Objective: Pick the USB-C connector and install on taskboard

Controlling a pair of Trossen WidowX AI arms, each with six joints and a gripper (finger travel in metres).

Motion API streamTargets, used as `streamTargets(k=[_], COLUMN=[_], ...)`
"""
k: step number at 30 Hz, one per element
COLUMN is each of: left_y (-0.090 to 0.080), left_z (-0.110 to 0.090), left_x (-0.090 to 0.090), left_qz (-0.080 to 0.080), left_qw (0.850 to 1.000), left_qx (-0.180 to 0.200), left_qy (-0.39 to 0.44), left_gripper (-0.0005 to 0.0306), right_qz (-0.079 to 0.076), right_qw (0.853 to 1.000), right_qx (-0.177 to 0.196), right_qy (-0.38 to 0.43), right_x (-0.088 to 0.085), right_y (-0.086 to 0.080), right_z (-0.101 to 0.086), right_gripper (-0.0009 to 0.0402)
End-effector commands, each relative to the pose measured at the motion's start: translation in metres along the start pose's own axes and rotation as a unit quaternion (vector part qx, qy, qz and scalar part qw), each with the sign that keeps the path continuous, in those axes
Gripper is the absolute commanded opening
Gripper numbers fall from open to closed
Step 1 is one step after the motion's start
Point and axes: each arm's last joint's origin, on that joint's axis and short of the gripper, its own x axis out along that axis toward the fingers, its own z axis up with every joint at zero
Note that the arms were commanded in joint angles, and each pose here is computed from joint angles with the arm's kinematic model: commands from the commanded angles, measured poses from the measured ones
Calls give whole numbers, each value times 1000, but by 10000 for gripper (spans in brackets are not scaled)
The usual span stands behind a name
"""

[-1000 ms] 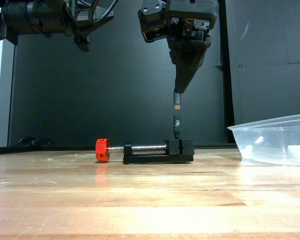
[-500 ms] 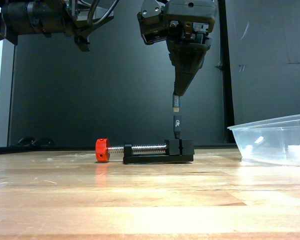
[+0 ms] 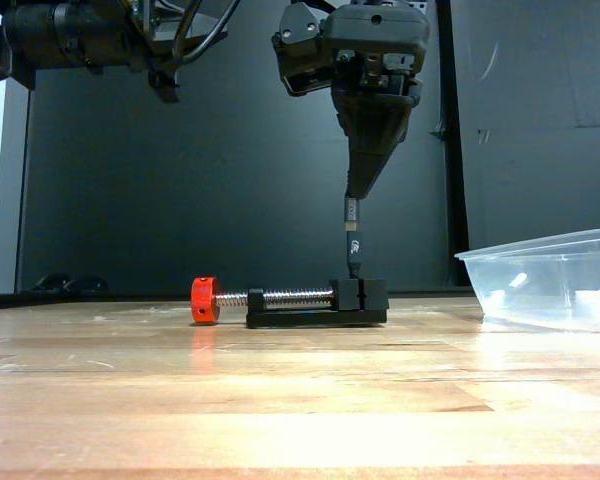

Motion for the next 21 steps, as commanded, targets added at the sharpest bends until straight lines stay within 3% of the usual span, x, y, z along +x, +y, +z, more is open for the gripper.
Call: streamTargets(k=[1,21], left_y=[0,0], left_z=[0,0], left_x=[0,0], left_qz=[0,0], left_qw=[1000,1000], left_qx=[0,0], left_qy=[0,0], left_gripper=[0,0], right_qz=[-1,-8], right_qw=[1000,1000], right_qx=[1,6], right_qy=[5,0], right_x=[0,-1], right_y=[0,0], right_z=[-1,-1], right_gripper=[0,0])
